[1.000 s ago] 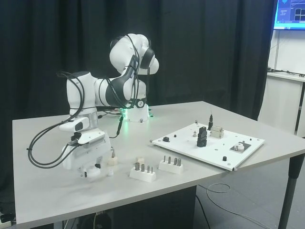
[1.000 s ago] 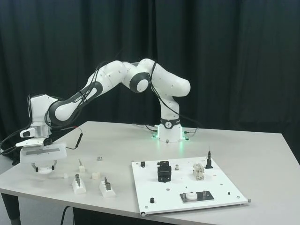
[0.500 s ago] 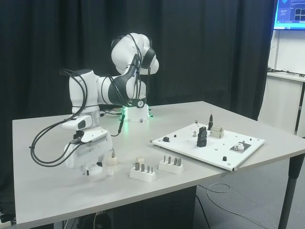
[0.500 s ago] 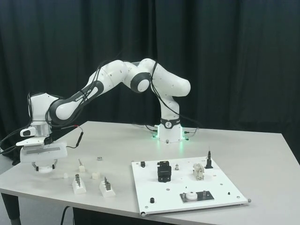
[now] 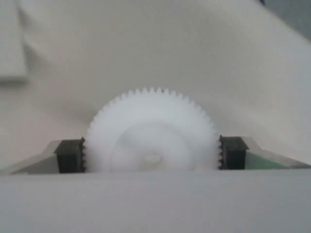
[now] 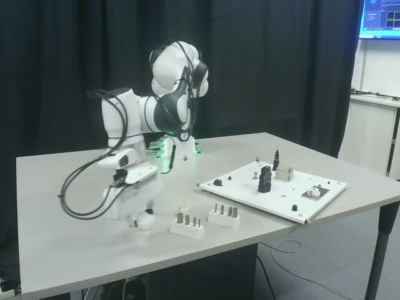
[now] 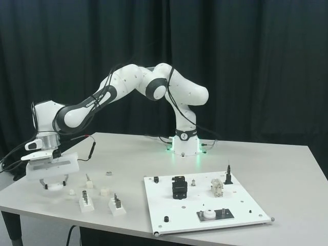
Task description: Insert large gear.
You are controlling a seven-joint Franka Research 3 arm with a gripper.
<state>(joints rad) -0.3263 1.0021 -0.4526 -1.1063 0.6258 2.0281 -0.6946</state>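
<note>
The two-fingered white gripper (image 5: 151, 154) is clasping the large white toothed plastic gear (image 5: 151, 133) between its black pads (image 5: 69, 155), apparently just above the grey table (image 6: 75, 250), near two white peg blocks (image 6: 187, 226).

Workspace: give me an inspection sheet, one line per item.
Surface: grey table, bearing the arm and parts.
Job's things: large gear, white, held off the table; white assembly board with black and grey fixtures lies apart from it.
Clutter: small white peg blocks near the table's front edge.
Grippers: gripper shut on the large gear, a pad on each side of its toothed rim.
Cables: black cables loop from the arm's wrist; another cable lies on the floor.
Surroundings: black curtain behind; a monitor in the corner.
</note>
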